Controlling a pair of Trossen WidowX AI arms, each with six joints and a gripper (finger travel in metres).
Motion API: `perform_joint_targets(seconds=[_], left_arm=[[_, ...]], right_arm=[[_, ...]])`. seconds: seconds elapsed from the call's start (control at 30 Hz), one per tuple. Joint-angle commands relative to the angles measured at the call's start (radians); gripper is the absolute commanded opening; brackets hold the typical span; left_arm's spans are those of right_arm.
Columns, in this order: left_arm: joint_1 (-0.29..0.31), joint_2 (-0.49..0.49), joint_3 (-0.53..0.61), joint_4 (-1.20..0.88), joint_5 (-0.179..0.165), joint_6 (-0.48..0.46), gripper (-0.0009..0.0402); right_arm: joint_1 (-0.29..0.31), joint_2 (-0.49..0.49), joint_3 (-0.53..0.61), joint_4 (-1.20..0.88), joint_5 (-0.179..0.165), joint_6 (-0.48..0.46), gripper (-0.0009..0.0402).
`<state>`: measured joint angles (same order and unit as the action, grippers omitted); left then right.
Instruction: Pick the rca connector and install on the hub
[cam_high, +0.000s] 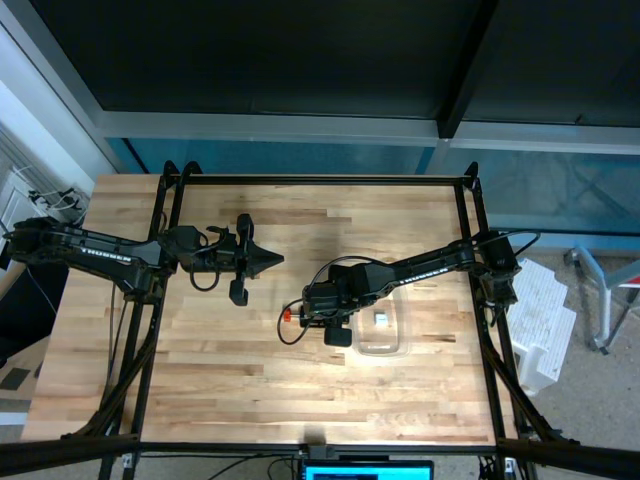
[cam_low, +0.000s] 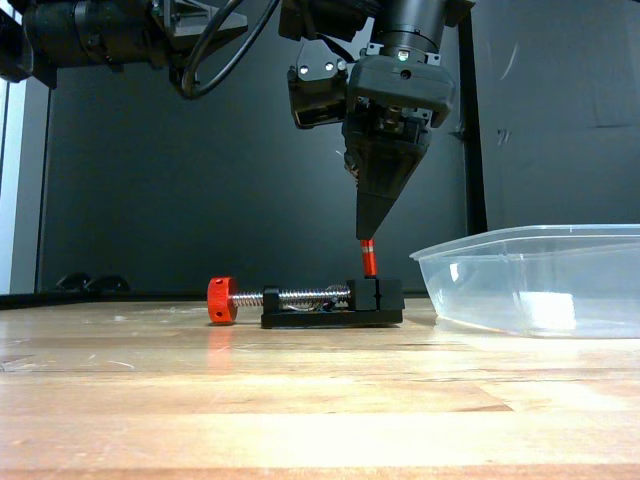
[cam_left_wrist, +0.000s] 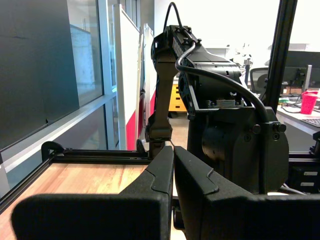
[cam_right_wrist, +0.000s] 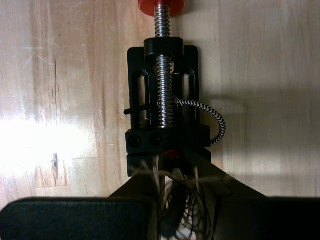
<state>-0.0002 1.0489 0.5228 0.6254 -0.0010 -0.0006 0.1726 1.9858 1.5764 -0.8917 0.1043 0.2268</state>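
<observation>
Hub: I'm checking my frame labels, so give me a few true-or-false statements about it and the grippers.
The right gripper points down over the hub. True.
The hub lies inside the clear tray. False: it lies on the table beside the tray.
The left gripper holds the hub. False: it hangs apart, shut on nothing.
The hub's red knob points away from the tray. True.
The right gripper holds the rca connector upright. True.

Robotics lab — wooden workbench (cam_high: 250, 380) in a black frame (cam_high: 320, 180), glass partitions (cam_left_wrist: 90, 65), office desks (cam_left_wrist: 300, 116) beyond.
</observation>
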Motion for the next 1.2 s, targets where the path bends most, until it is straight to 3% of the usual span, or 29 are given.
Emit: perform_joint_targets(seconds=[0.03, 0.63, 1.2], left_arm=[[0.0, 0.0, 0.0, 0.0, 0.0, 0.0, 0.0], [0.0, 0.0, 0.0, 0.0, 0.0, 0.0, 0.0], [0.0, 0.0, 0.0, 0.0, 0.0, 0.0, 0.0]], right_arm=[[0.0, 0.002, -0.006, -0.004, 0.0, 0.0, 0.0], [0.0, -0.001, -0.006, -0.002, 0.0, 0.001, 0.0007], [0.0, -0.024, 0.018, -0.017, 0.001, 0.01, 0.0121]])
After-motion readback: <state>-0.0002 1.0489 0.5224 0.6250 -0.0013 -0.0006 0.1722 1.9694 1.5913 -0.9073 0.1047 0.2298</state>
